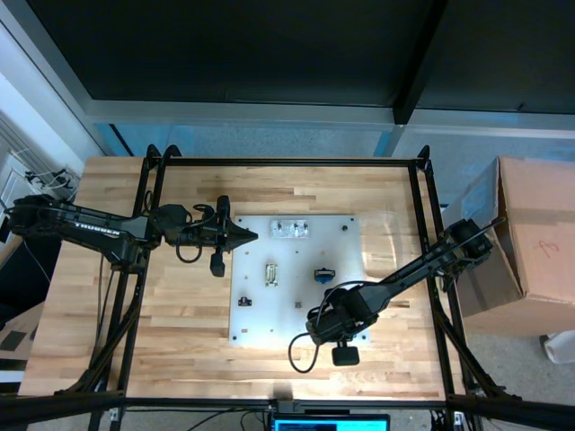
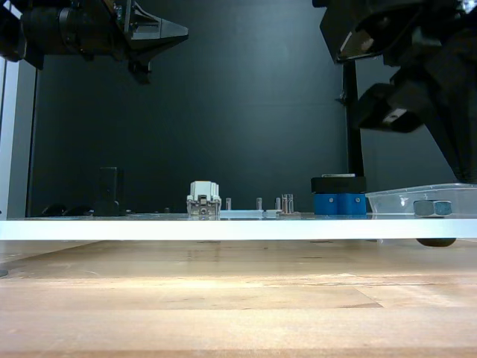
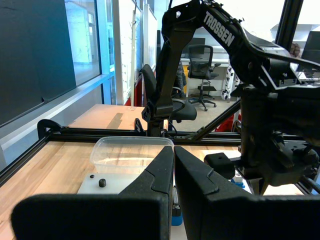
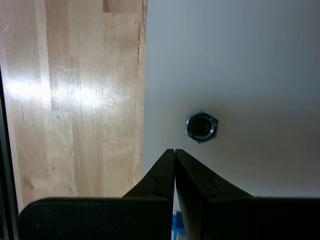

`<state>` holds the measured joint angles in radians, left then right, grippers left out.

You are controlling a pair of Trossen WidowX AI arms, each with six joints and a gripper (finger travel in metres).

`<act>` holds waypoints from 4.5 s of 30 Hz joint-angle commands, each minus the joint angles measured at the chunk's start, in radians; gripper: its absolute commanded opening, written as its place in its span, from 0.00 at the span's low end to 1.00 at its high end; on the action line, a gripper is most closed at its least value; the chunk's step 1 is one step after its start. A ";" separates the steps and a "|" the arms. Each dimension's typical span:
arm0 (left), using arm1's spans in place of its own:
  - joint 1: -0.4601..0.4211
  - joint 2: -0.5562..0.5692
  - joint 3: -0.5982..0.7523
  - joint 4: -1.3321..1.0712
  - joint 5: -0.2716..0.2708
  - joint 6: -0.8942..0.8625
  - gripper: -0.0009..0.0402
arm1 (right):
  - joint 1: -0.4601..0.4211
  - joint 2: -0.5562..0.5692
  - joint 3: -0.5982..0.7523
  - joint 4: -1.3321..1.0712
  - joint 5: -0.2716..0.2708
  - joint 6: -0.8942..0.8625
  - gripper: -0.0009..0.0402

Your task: Unfasten the M12 nut and place it in the container

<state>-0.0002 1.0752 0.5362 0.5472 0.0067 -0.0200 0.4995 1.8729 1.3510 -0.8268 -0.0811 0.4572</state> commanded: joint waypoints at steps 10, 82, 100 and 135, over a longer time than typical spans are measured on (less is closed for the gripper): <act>0.000 0.000 0.000 0.000 0.000 0.000 0.02 | 0.000 0.030 -0.014 0.026 0.013 -0.002 0.02; 0.000 0.000 0.000 0.000 0.000 0.000 0.02 | -0.002 0.062 0.053 -0.051 0.001 0.103 0.02; 0.000 0.000 0.000 0.000 0.000 0.000 0.02 | -0.002 0.045 0.101 -0.216 0.314 0.140 0.02; 0.000 0.000 0.000 0.000 0.000 0.000 0.02 | -0.006 0.070 0.037 -0.043 0.004 -0.005 0.02</act>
<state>-0.0002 1.0752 0.5362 0.5476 0.0067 -0.0200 0.4942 1.9457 1.3884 -0.8639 -0.0978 0.4538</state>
